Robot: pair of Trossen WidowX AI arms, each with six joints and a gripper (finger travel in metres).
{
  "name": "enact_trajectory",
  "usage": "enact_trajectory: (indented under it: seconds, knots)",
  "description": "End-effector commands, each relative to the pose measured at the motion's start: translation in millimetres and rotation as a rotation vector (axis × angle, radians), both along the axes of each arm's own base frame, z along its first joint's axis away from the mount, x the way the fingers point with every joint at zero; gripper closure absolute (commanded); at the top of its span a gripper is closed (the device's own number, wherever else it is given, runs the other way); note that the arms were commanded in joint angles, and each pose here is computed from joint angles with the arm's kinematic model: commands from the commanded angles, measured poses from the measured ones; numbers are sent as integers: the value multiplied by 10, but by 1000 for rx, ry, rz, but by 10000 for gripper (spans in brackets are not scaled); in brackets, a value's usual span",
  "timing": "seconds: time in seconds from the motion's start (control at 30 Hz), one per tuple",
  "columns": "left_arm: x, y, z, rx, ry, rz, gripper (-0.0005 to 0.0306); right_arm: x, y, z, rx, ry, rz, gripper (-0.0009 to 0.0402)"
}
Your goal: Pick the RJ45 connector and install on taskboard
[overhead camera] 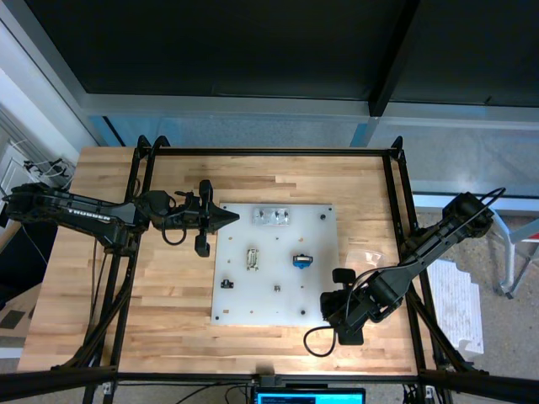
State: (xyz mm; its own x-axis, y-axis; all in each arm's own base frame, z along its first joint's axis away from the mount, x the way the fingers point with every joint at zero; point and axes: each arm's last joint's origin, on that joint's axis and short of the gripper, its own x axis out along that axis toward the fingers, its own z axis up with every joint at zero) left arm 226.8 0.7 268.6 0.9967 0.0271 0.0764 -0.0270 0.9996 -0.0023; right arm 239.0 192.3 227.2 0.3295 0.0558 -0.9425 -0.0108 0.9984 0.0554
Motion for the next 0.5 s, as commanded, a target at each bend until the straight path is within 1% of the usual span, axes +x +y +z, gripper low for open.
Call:
enact_trajectory:
  seconds: [0.03,0.5]
  knots:
    - [1,0,-1,0,0,0,300,2,2,-1,2,-1,0,393]
    - [1,0,-1,0,0,0,300,0,4,0,4,2,4,393]
